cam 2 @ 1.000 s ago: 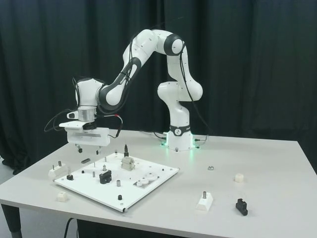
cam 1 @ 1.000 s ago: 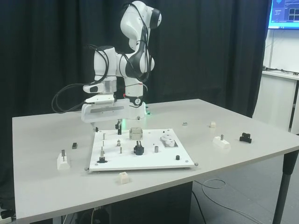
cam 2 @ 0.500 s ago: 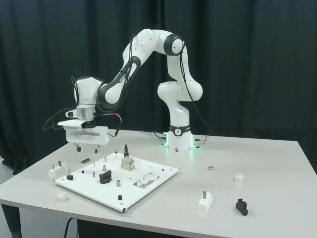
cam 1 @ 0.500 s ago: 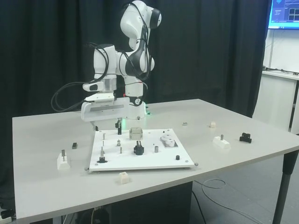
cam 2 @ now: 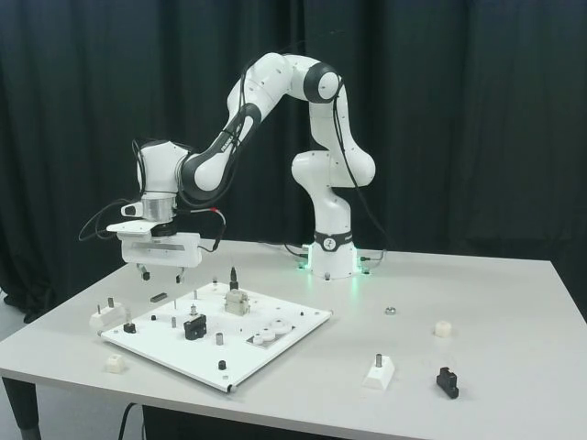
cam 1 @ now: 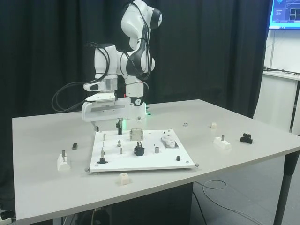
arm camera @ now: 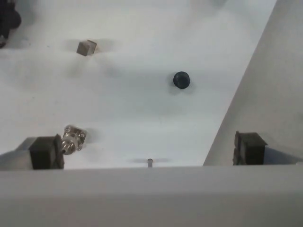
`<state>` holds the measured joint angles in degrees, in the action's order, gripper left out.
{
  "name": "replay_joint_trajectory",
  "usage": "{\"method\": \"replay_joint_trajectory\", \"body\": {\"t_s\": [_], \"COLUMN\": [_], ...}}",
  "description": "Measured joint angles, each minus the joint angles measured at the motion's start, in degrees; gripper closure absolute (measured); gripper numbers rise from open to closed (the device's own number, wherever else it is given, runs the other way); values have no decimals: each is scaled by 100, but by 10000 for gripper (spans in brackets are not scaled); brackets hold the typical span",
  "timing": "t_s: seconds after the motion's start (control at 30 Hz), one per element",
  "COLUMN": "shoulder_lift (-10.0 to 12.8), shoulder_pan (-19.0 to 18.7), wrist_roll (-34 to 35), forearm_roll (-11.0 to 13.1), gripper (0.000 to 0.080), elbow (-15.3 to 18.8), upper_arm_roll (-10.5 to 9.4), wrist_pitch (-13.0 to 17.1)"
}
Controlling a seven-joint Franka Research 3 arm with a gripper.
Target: Pick round peg 3.
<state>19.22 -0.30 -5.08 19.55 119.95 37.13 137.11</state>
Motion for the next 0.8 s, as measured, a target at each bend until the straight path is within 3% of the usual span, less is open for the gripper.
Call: {"method": "replay_joint_trajectory", "body": {"t_s": [0.8], "shoulder_lift": [-41], "shoulder_pan": [-143], "wrist_roll": [0], "forearm_roll": [0], "gripper": [3], "elbow": [-72], "upper_arm_roll": [-1], "wrist_pitch": [-50]}}
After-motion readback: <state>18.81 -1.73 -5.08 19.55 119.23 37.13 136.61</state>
